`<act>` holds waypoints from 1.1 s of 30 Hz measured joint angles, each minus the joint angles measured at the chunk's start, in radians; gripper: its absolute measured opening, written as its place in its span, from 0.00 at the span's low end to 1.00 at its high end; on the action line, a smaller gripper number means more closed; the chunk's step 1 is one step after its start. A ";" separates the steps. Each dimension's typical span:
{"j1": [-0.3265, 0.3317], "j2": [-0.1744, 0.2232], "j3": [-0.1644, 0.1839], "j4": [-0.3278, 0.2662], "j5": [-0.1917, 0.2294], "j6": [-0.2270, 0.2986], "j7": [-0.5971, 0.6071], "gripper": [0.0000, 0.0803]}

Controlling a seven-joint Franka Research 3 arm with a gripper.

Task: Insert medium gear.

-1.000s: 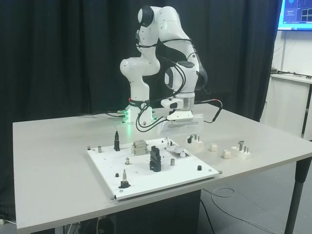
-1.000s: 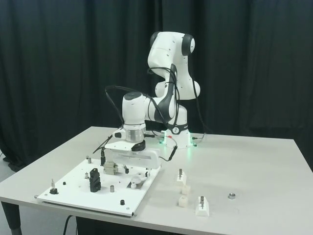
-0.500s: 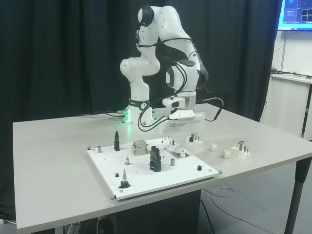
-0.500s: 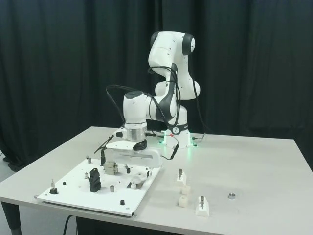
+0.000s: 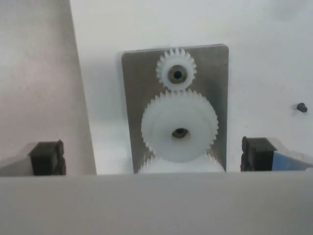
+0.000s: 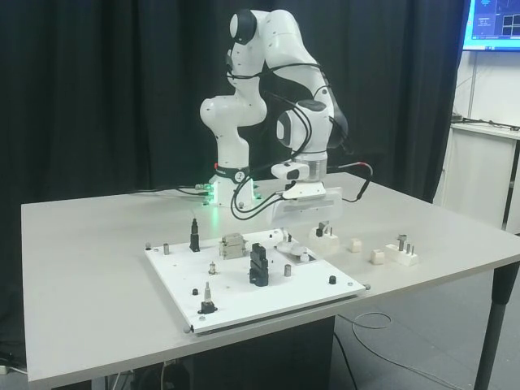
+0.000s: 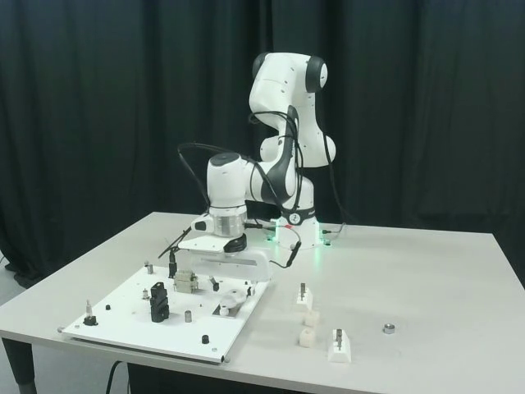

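In the wrist view a grey metal plate (image 5: 220, 98) on the white board carries three white gears in a row, meshed. The small gear (image 5: 176, 73) is at one end, the medium gear (image 5: 179, 132) sits on its peg in the middle, and the large gear (image 5: 181, 166) is mostly hidden by the hand's edge. My gripper (image 5: 152, 155) hangs open above them, its black fingertips (image 5: 47, 157) wide apart, nothing held. In the room views the gripper (image 6: 297, 218) (image 7: 230, 277) hovers over the gear set (image 6: 293, 249) (image 7: 231, 300).
The white board (image 6: 244, 294) also holds a black clamp (image 6: 258, 265), a grey connector block (image 6: 232, 244) and several pegs. Small white blocks (image 6: 378, 256) and a holder with pins (image 6: 403, 250) stand on the grey table beside it. A small ring (image 7: 389, 328) lies apart.
The gripper has risen straight up from the gear plate, leaving the gears seated on it. Nothing else has moved.
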 joint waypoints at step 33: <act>-0.008 0.029 -0.003 -0.026 0.033 0.072 -0.020 0.94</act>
